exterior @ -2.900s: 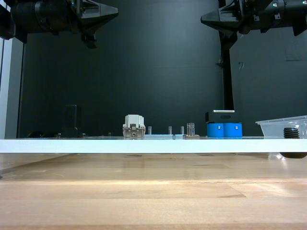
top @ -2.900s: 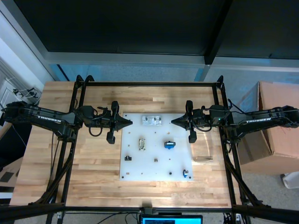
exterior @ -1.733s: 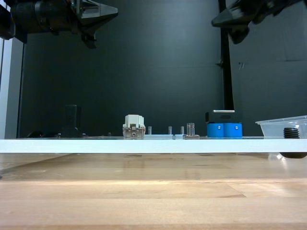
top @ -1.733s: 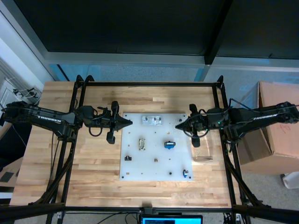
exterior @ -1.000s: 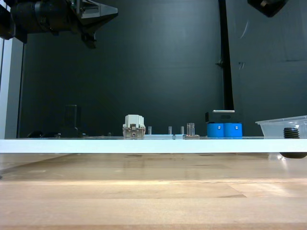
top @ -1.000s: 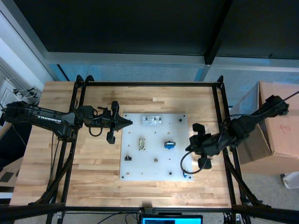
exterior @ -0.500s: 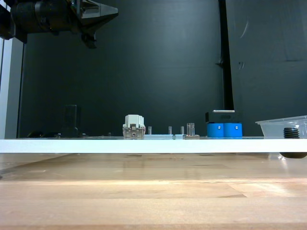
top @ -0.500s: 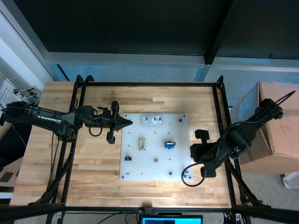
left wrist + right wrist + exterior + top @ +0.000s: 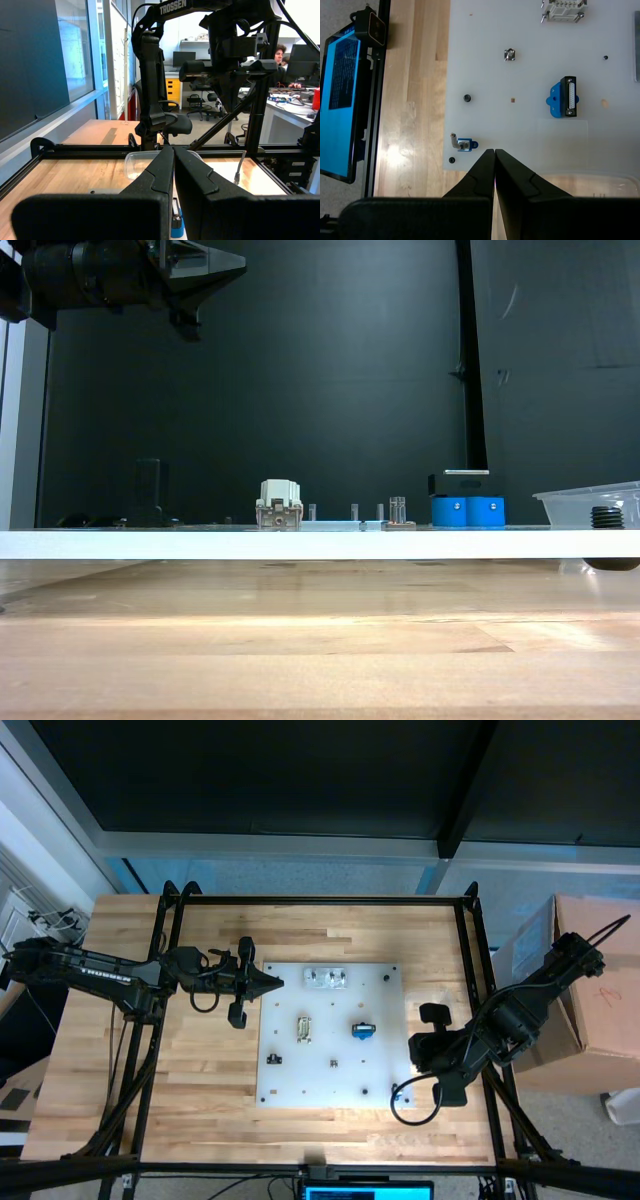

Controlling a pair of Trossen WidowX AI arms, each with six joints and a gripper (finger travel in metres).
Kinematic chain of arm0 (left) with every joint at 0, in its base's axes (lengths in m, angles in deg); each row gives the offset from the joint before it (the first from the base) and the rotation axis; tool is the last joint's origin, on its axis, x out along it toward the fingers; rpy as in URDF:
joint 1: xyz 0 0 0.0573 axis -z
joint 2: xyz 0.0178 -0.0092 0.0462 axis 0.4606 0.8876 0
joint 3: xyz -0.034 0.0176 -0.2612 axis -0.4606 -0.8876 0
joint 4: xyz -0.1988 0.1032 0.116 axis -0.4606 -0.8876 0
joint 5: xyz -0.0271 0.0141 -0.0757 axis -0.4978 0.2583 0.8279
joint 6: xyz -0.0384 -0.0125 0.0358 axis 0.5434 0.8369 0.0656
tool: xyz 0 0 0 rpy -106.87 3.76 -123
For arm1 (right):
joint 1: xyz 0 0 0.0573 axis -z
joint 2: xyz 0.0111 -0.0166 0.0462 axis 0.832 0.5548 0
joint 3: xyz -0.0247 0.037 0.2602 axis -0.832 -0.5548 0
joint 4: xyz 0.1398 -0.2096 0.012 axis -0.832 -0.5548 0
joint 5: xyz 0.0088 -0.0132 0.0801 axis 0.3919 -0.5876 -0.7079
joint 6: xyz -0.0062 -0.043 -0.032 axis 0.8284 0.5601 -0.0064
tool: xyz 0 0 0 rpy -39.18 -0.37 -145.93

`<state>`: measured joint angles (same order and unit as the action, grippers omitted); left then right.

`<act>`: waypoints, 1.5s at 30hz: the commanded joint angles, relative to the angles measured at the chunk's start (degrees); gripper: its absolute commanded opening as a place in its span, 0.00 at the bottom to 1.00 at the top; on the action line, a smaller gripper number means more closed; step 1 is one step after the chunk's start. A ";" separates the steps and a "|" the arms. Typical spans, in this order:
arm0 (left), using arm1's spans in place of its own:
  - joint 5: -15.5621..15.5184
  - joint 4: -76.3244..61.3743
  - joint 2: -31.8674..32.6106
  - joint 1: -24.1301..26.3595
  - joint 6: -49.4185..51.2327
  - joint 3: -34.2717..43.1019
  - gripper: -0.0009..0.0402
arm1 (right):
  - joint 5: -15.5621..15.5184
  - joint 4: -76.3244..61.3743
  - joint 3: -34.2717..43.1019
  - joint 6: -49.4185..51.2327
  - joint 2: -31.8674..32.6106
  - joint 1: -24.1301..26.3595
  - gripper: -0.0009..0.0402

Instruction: Remove the RJ45 connector from the taskboard and place in the container

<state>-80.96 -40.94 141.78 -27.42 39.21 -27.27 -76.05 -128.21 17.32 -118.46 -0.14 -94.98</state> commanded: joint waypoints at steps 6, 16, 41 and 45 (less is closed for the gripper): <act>0.00 0.02 0.00 0.00 0.00 0.02 0.02 | 0.02 0.00 -0.15 0.04 0.00 0.02 0.02; 0.00 0.02 0.00 -0.02 0.00 0.02 0.02 | -1.03 -2.25 -1.40 0.09 3.08 -0.09 0.10; 0.00 0.02 0.00 -0.02 0.00 0.02 0.02 | -2.51 1.31 -4.83 0.02 10.32 -0.61 0.49; 0.00 0.02 0.00 0.00 0.00 0.02 0.02 | -2.58 1.42 -4.83 -0.04 11.28 -0.74 0.49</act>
